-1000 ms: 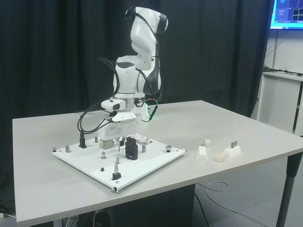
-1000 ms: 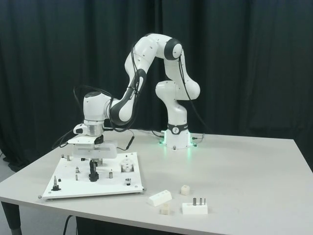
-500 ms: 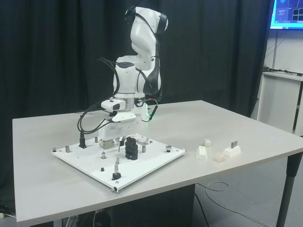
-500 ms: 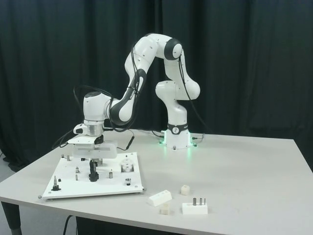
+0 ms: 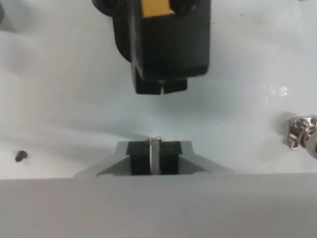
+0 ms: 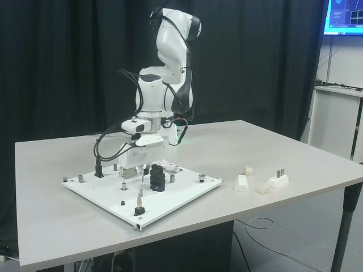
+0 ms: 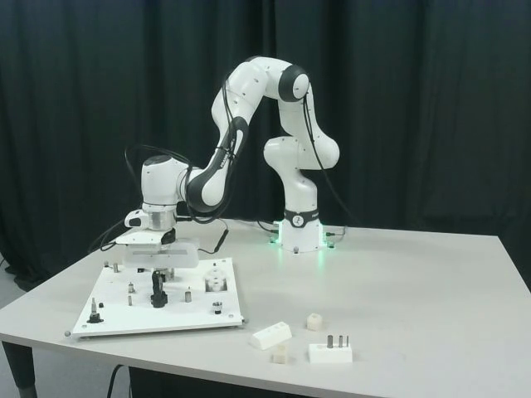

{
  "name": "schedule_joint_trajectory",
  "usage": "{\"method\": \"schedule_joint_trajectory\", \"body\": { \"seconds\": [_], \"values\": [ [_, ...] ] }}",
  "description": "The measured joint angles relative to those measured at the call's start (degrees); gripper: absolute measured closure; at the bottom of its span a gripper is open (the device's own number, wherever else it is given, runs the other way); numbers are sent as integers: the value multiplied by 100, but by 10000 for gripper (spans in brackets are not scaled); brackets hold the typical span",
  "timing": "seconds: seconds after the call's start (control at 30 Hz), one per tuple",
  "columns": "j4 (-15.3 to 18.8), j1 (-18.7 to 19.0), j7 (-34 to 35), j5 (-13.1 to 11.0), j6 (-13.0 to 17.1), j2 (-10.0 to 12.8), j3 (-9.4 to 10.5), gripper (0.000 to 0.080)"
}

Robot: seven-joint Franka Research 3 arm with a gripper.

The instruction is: Insert square peg 1.

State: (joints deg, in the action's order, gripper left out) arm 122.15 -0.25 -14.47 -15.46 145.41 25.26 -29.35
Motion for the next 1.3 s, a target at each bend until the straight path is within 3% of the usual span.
{"method": "schedule_joint_trajectory", "body": {
  "seconds": [0.47,1.3],
  "values": [
    [-5,-4,-491,0,30,47,-7,767],
    [-53,-4,-494,-72,42,94,22,767]
  ]
}}
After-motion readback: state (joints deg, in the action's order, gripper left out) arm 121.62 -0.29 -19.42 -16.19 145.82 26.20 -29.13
